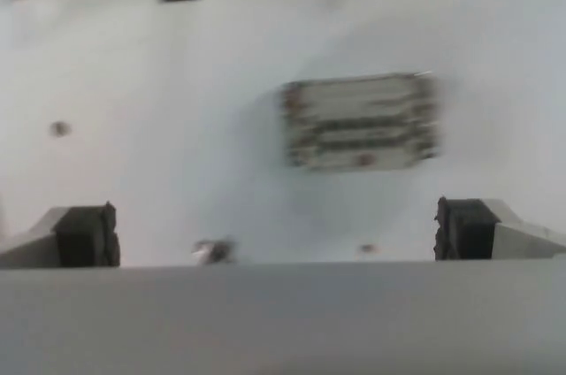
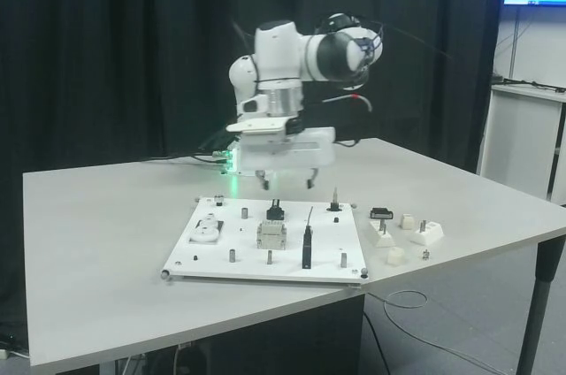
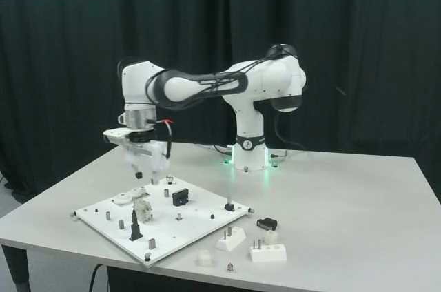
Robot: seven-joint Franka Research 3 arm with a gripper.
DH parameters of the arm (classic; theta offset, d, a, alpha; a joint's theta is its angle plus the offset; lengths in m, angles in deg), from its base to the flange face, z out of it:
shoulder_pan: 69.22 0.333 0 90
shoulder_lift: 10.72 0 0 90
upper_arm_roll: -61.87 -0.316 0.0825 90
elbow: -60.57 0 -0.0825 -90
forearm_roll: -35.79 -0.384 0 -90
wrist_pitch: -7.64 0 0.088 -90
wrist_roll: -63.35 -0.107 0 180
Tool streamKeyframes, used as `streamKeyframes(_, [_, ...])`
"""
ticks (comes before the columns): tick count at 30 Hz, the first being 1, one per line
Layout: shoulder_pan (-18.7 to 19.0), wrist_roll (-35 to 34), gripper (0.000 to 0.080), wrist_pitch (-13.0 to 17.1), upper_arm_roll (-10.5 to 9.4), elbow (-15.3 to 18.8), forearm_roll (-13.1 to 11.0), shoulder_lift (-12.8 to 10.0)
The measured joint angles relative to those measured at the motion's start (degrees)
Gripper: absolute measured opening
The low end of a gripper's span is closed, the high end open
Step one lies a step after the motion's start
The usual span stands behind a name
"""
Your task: Pick BNC.
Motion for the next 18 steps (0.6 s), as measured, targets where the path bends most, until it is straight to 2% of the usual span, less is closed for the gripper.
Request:
streamKeyframes(8, [4.7, -8.1, 0.08, 0.1, 0.15, -1.6, 0.2, 0.0])
streamKeyframes(18, [8.6, -19.3, 0.08, 2.5, -0.39, -5.4, 1.0, 0.0])
